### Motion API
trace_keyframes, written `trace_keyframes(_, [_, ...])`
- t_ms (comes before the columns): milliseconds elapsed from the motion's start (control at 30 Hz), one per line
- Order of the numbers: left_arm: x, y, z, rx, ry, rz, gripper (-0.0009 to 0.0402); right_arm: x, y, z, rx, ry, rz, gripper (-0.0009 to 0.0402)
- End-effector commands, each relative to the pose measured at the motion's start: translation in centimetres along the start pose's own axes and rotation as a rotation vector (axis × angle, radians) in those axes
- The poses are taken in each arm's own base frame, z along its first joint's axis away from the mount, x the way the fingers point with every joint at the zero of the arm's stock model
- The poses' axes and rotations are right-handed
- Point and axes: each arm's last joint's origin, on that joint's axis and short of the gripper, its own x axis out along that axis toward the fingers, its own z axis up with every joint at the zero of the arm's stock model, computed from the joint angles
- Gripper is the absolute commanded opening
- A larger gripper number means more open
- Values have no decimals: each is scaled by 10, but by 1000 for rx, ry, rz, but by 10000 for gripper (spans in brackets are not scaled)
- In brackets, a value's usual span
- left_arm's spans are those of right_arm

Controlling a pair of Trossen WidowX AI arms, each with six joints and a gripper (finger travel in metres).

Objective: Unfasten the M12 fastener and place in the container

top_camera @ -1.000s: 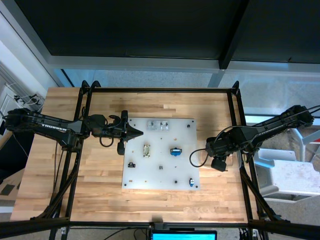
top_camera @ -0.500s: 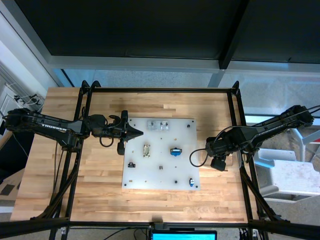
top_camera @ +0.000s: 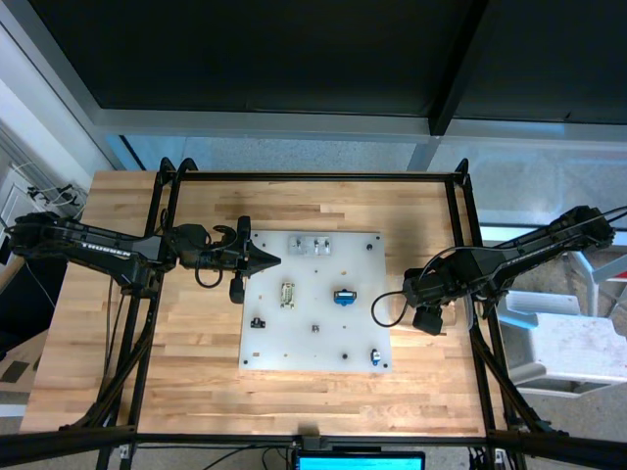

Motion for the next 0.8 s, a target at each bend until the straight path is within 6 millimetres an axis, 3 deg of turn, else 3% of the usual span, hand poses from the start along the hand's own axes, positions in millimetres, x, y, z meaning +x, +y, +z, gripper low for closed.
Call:
trace_keyframes(33, [0,0,0,0,0,0,0,0,0,0,-2,1,0,187])
trace_keyframes(800, [0,0,0,0,0,0,0,0,1,1,-3,-6,6,189])
